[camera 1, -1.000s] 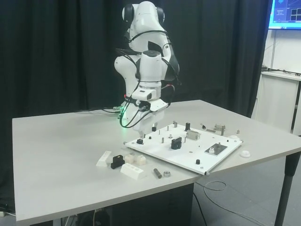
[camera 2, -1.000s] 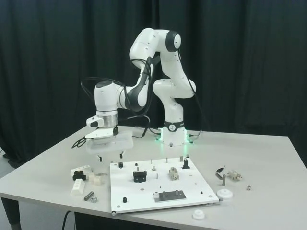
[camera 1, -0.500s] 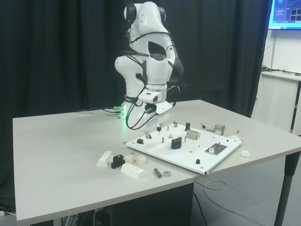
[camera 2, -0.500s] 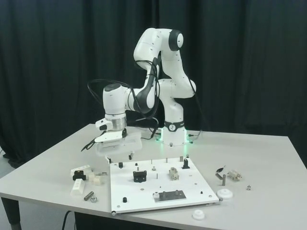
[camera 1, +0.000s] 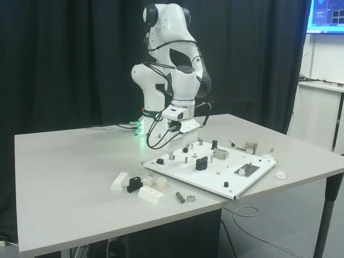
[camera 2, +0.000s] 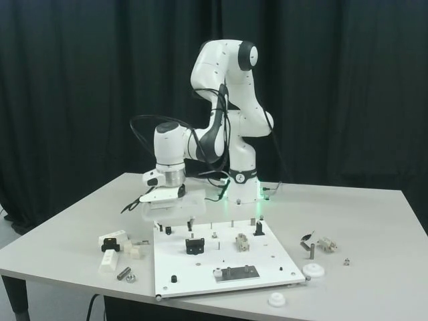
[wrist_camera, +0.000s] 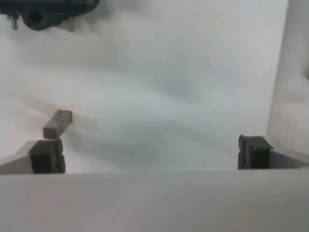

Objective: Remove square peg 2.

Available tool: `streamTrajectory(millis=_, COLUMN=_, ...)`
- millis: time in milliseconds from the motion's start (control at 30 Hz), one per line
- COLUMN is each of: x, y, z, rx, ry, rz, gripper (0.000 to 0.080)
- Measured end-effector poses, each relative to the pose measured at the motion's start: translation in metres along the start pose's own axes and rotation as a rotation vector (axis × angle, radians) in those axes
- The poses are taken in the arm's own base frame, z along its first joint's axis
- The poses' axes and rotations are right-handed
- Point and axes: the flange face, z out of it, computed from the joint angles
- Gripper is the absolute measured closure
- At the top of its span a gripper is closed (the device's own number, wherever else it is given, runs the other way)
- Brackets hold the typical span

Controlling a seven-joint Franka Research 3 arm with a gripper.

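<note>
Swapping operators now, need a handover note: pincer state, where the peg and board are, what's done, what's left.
Pincer: open, holding nothing, hovering low above the white board near its far left corner as the second room view shows it.
Square peg: upright in the board, apart from the fingertips, just beyond one of them in the wrist view; not between them.
Done: arm brought over the board.
Left: centre on the peg, descend, close, pull it out, set it down.
Loose parts lie on the grey table beside the board.

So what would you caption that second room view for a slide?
White robot arm holds its open claw low over the white assembly board on the grey table, loose white blocks alongside.
</note>
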Motion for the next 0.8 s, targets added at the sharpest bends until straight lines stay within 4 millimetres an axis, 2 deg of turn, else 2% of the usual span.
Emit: streamTrajectory(millis=800, x=-0.027, y=-0.023, z=0.018, rx=0.002, ry=0.025, rz=0.054, gripper=0.0003)
